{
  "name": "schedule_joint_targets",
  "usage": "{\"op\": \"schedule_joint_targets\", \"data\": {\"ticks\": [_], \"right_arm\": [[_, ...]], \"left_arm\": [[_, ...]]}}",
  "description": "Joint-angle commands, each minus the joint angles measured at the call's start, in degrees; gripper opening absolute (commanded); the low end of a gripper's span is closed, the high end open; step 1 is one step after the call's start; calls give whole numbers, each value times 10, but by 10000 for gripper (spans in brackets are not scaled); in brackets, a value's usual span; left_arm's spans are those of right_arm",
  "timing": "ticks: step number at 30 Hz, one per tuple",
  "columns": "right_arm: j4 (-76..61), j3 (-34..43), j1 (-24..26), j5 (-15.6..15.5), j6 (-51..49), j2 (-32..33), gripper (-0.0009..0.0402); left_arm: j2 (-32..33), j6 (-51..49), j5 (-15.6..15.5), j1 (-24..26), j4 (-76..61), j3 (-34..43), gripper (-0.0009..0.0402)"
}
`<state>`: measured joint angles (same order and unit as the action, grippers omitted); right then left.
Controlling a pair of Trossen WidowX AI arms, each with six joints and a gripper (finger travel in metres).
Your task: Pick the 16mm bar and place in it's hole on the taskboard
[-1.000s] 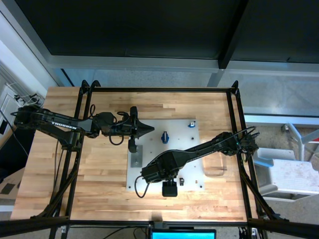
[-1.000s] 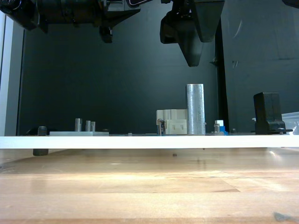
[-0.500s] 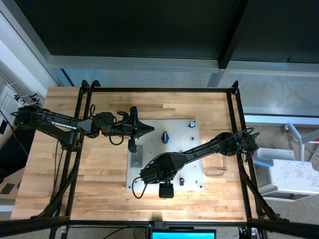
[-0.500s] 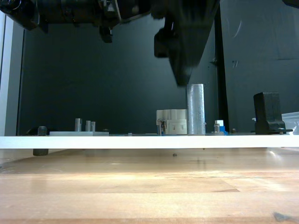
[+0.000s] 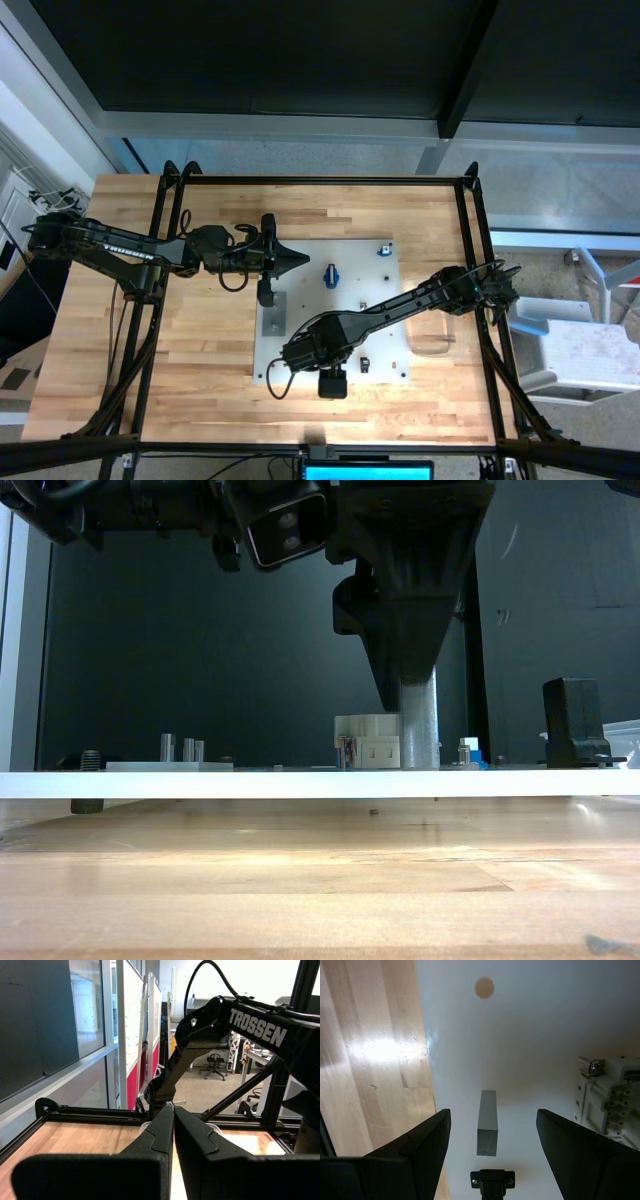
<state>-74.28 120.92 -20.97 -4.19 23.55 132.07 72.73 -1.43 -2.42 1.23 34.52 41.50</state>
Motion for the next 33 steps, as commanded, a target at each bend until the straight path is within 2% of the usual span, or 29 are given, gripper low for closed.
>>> {"op": "schedule_joint_targets", "data": {"ticks": [1, 5, 14, 30, 33], "right_arm": [[1, -3, 0, 1, -1, 0, 239], [2, -5, 0, 2, -5, 0, 225], [4, -8, 0, 3, -11, 0, 165], [5, -9, 0, 3, -18, 0, 10], [5, -9, 0, 3, -18, 0, 1]], "left_arm": [[0, 0, 0, 0, 0, 0, 0], [0, 0, 0, 0, 0, 0, 0], [0, 0, 0, 0, 0, 0, 0], [0, 0, 0, 0, 0, 0, 0], [0, 0, 0, 0, 0, 0, 0]]}}
